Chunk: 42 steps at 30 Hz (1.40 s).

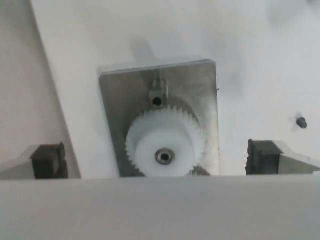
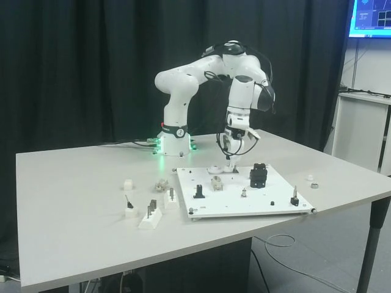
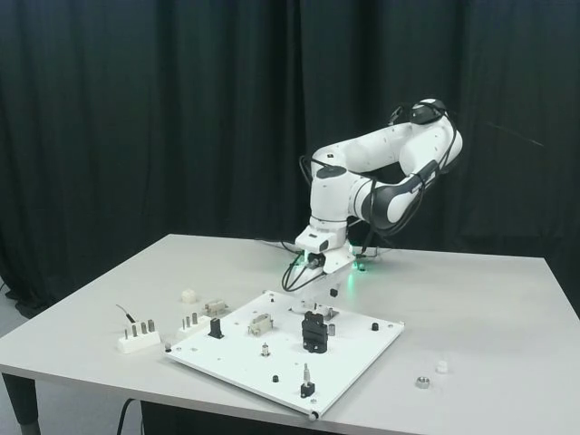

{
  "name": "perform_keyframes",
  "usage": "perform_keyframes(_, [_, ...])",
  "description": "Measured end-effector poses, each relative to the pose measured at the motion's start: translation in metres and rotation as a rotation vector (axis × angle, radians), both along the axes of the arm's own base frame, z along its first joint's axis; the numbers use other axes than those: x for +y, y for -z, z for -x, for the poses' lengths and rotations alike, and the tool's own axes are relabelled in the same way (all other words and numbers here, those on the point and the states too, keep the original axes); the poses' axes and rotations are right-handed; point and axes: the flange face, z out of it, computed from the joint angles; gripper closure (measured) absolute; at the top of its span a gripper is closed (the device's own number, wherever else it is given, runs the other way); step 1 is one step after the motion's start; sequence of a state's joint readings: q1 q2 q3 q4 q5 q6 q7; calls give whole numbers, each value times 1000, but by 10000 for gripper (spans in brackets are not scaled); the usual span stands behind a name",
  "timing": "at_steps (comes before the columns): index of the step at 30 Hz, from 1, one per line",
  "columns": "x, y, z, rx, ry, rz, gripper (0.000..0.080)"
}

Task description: Pick small gear.

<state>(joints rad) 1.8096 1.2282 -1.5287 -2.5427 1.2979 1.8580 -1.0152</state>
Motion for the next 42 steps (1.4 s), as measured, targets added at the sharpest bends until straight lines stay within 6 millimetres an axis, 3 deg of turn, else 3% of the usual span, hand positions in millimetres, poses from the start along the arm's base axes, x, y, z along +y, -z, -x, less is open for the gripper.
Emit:
perform_keyframes(9, [4, -15, -1, -4, 15, 5, 3])
perform_keyframes(42, [6, -24, -9, -62, 78, 38, 3])
